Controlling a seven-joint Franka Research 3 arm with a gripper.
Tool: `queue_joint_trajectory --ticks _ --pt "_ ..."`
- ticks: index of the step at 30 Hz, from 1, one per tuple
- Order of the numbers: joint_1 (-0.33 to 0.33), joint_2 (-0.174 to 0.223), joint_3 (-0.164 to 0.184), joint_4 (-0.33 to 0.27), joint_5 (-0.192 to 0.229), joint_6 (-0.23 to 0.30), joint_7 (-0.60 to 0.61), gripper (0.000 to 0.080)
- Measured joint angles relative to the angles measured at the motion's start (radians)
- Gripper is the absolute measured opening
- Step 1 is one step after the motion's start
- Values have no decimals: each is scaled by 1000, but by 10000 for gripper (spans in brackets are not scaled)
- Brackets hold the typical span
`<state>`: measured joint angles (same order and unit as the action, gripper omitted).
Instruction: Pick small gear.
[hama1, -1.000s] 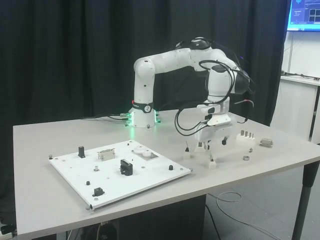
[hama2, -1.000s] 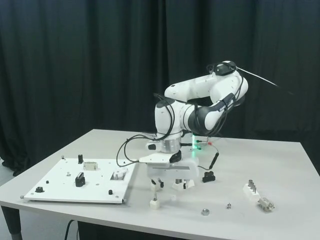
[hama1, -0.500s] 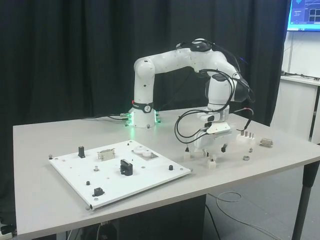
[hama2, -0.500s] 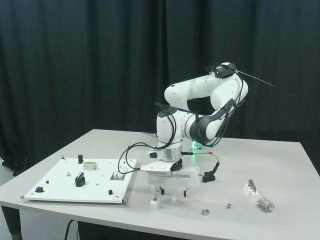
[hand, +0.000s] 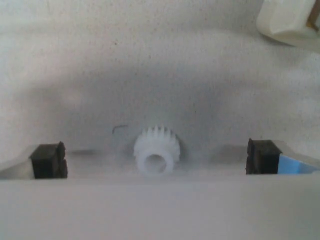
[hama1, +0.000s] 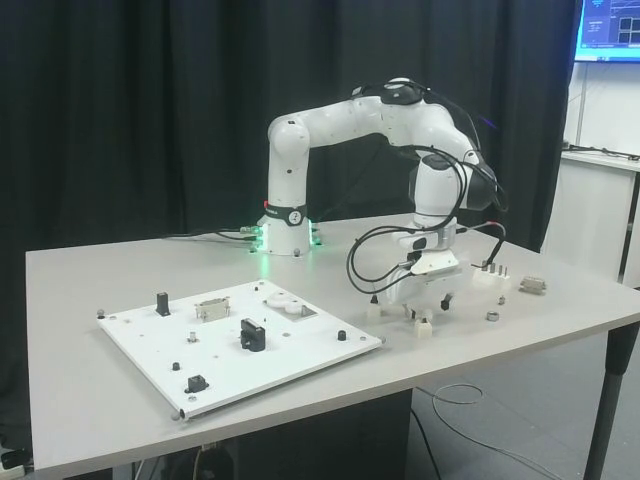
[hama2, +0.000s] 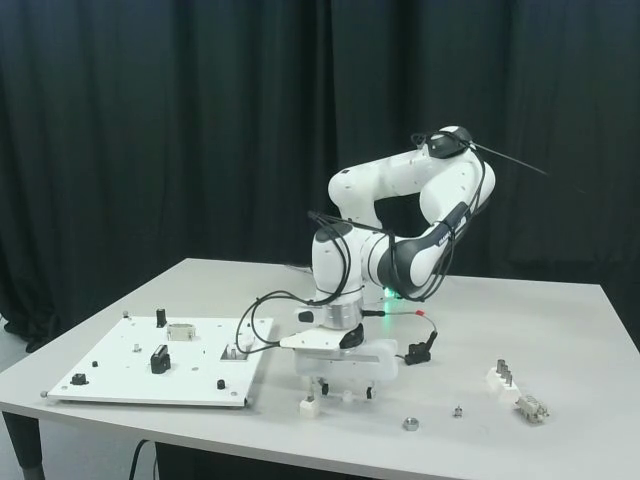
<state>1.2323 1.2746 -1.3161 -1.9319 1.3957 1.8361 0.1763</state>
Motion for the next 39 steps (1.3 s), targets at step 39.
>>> queue_joint_trajectory --ticks 39 --pt "8 0 29 -5 -9 64 -7 494"
